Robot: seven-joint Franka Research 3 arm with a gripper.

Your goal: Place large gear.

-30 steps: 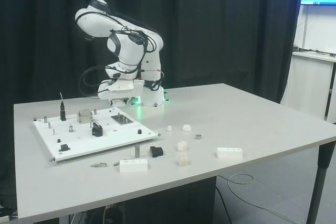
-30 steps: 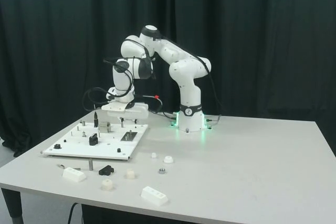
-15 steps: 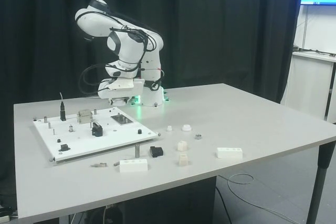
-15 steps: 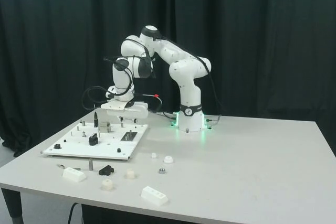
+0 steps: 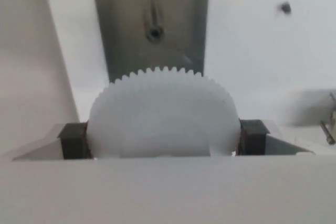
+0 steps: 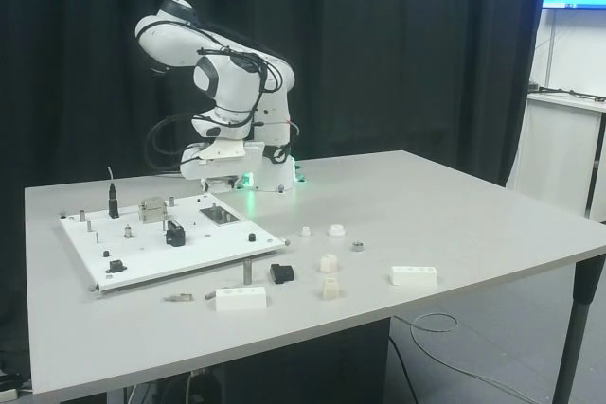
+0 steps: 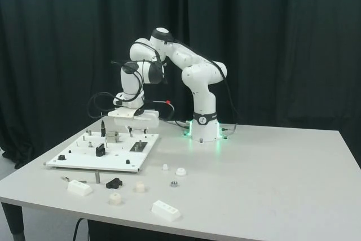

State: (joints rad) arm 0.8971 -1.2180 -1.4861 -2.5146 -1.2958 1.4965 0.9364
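In the wrist view a large white gear [image 5: 164, 116] with fine teeth fills the middle. My gripper [image 5: 164, 139] is shut on it, one black pad [image 5: 73, 140] on each side of its rim. Under the gear lies a grey metal plate [image 5: 155, 19] sunk into the white assembly board [image 5: 262, 51]. In the room views the gripper [image 6: 220, 180] [image 7: 131, 130] hangs a little above the back edge of the board [image 6: 204, 243] [image 7: 113, 159], by the dark recess [image 6: 219, 216]. The gear itself is too small to make out there.
The board carries black parts, a metal block [image 6: 151, 209] and upright pegs. On the table in front lie small white parts [image 6: 334, 230] [image 6: 328, 263], two white blocks [image 6: 414, 275] [image 6: 240, 299], a black piece [image 6: 281, 272] and a metal ring [image 6: 358, 246].
The arm has lifted the gripper slightly and shifted it a little toward the back of the board, with the gear still held.
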